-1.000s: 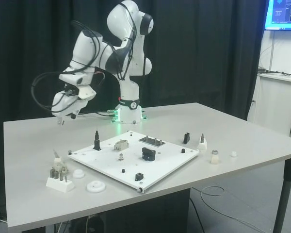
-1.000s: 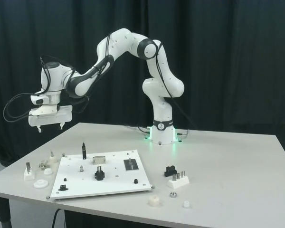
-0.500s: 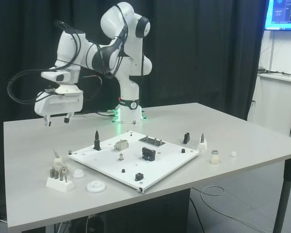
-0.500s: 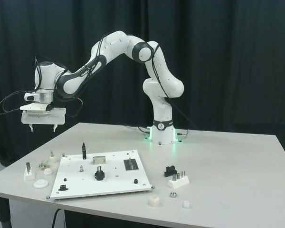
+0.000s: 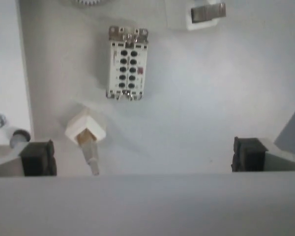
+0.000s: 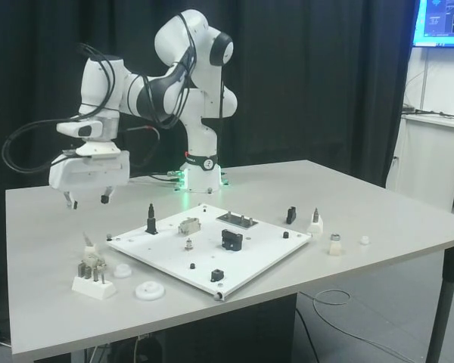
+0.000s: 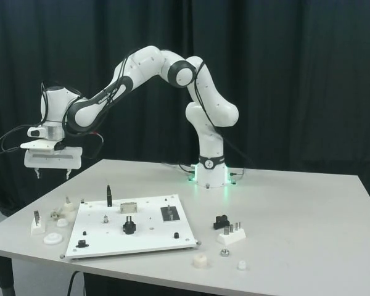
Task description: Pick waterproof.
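In the wrist view a small white plug with a thin pin lies on the grey table, between my fingers and nearer one black fingertip. Beyond it lies a rectangular multi-pin connector with two rows of black holes. My gripper is open, points down and holds nothing. In the room views the gripper hangs well above the loose parts beside the white board's left end, over the white plug.
The white board carries several small black and grey fittings. A white holder with metal pegs and white gears lie near the plug. More small parts sit at the board's other end.
The arm has swung out over the table's left side. The gripper has turned to point straight down and dropped lower above the loose parts beside the board.
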`<state>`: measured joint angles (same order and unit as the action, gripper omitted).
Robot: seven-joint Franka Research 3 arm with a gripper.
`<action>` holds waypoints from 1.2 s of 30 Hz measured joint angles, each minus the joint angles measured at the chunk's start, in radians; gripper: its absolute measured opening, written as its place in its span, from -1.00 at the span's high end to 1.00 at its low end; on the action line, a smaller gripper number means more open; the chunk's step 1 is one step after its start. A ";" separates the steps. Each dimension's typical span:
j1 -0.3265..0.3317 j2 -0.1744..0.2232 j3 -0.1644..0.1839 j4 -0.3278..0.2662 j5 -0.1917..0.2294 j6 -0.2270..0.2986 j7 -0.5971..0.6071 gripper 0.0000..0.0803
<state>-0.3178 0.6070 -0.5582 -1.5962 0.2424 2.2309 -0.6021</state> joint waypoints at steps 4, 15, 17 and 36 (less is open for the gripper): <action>0.000 0.025 0.000 0.017 0.023 0.000 0.000 -0.99; -0.007 0.080 0.000 0.055 0.045 -0.001 0.010 -0.99; -0.009 0.087 0.000 0.060 0.045 -0.001 0.019 -0.99; -0.015 0.123 0.000 0.124 0.088 -0.073 0.271 -0.99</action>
<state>-0.3333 0.7295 -0.5579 -1.4717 0.3301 2.1574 -0.3309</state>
